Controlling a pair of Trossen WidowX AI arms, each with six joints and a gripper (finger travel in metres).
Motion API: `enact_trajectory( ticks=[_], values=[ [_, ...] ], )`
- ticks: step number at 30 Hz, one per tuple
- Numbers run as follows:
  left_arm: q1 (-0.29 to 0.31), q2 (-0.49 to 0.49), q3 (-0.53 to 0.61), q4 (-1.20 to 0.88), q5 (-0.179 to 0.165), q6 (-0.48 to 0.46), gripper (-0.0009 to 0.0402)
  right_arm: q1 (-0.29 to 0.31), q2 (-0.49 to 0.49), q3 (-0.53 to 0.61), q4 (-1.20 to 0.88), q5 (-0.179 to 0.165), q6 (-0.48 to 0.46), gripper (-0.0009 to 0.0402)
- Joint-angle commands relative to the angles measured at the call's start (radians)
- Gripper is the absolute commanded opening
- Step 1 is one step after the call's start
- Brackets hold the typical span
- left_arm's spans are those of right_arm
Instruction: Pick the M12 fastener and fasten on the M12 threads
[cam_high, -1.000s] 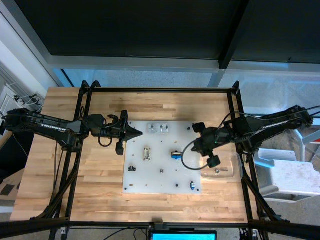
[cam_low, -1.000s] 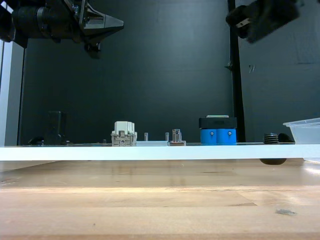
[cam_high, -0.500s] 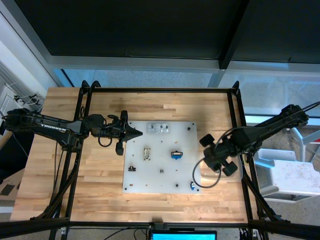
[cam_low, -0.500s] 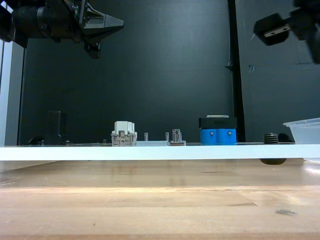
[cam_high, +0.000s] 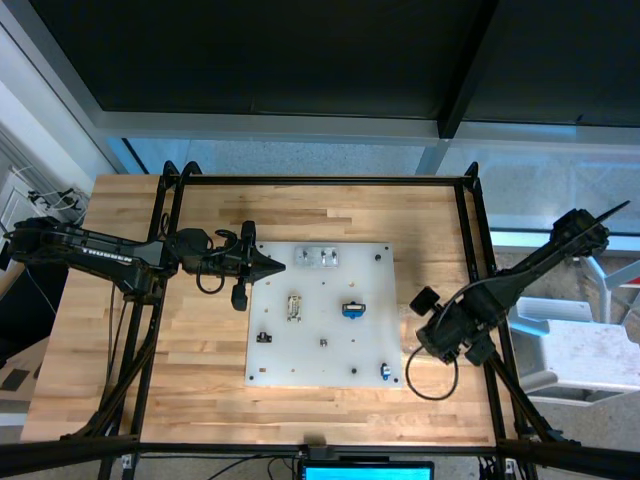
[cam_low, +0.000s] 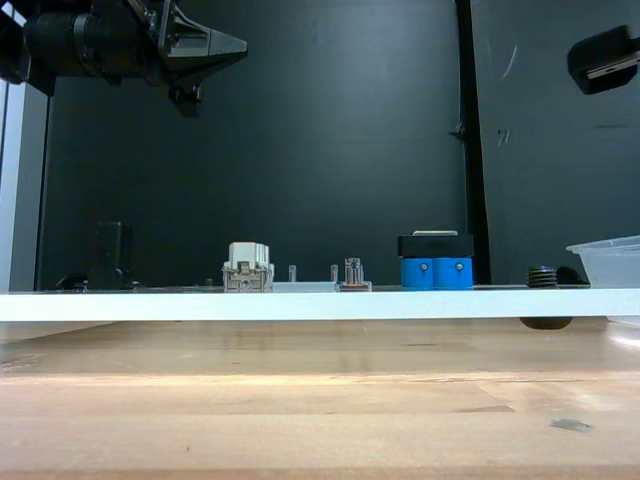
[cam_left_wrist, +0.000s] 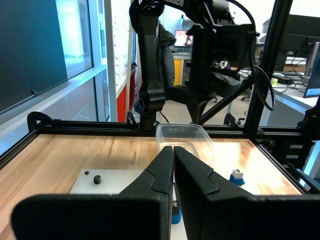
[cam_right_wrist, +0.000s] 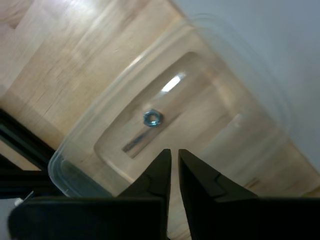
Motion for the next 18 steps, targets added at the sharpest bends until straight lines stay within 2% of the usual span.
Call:
enact_trajectory(
  ticks=[1,5,11,18],
  values=[
    [0.0,0.0,0.0,0.0,0.0,0.0,0.0,0.035,0.011,-0.022,0.009,0.0,0.018,0.006],
    [0.0,0.0,0.0,0.0,0.0,0.0,0.0,0.061,0.032,-0.038,0.027,-0.001,0.048,0.0105],
    [0.0,0.0,0.0,0.0,0.0,0.0,0.0,0.079,0.045,-0.065,0.077,0.0,0.031,0.0167],
    [0.0,0.0,0.0,0.0,0.0,0.0,0.0,0.09,0.046,-0.137,0.192,0.0,0.031,0.0211]
  ],
)
